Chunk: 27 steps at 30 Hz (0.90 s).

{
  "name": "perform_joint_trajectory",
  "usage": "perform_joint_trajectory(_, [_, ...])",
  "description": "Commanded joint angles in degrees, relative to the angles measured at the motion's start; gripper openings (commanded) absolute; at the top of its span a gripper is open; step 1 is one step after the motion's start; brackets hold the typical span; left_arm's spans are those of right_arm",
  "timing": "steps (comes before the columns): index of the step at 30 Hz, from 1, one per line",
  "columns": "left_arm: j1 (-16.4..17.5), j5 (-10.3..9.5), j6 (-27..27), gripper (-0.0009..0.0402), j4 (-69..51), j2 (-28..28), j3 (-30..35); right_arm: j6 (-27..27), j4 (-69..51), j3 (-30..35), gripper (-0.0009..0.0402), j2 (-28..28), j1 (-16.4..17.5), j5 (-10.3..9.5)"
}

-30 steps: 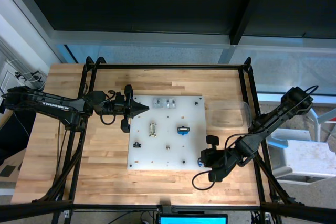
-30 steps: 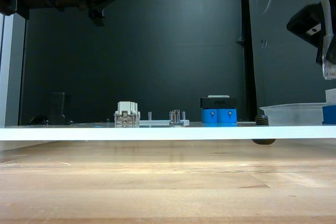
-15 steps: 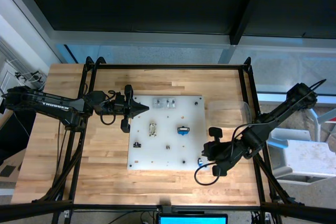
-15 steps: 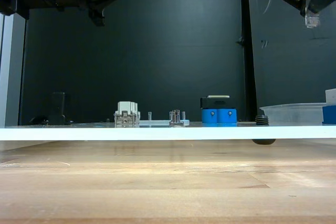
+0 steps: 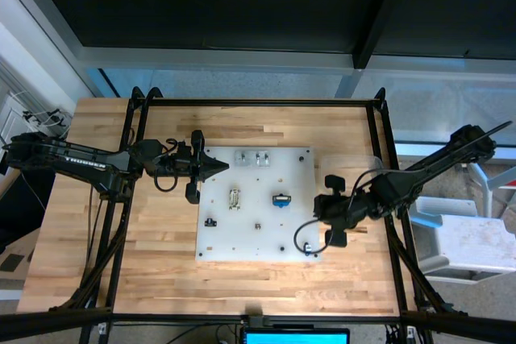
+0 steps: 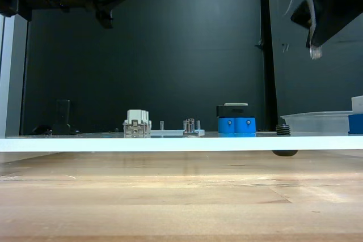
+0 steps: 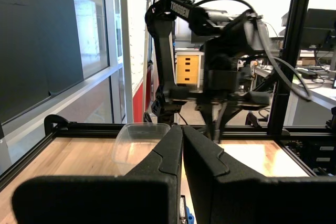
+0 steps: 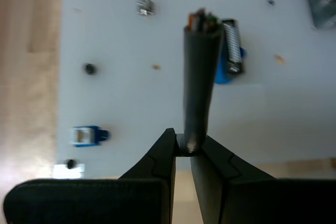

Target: Remove the rj45 connector and place it in the container

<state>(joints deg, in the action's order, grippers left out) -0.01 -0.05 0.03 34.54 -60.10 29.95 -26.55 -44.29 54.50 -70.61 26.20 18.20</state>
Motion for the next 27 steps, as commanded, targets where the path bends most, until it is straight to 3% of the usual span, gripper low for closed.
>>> perform_joint_trajectory(1, [0.0, 0.02, -0.02, 0.0, 0.0, -0.02, 0.0, 1.68, -0.11, -2.56, 0.0, 2.75, -3.85, -0.52])
perform_joint_trajectory(3, [0.02, 0.02, -0.02, 0.0, 0.0, -0.02, 0.0, 2.95, -0.7, -3.8, 0.0, 4.33, -6.34, -1.99])
perform_joint_trajectory(8, [0.02, 0.02, -0.02, 0.0, 0.0, 0.0, 0.0, 5.07, -2.89, -6.05, 0.0, 8.17, -11.61, -2.32])
perform_joint_trajectory(10, [0.0, 0.02, -0.02, 0.0, 0.0, 0.0, 0.0, 5.7, -3.37, -7.15, 0.0, 9.55, -13.88, -3.39])
perform_joint_trajectory(19, [0.02, 0.02, -0.02, 0.0, 0.0, -0.02, 0.0, 6.32, -11.26, -8.61, 0.0, 14.03, -23.1, -3.28])
perform_joint_trajectory(27, [0.02, 0.02, -0.02, 0.0, 0.0, -0.02, 0.0, 6.05, -18.05, -8.63, 0.0, 17.0, -28.0, -3.23])
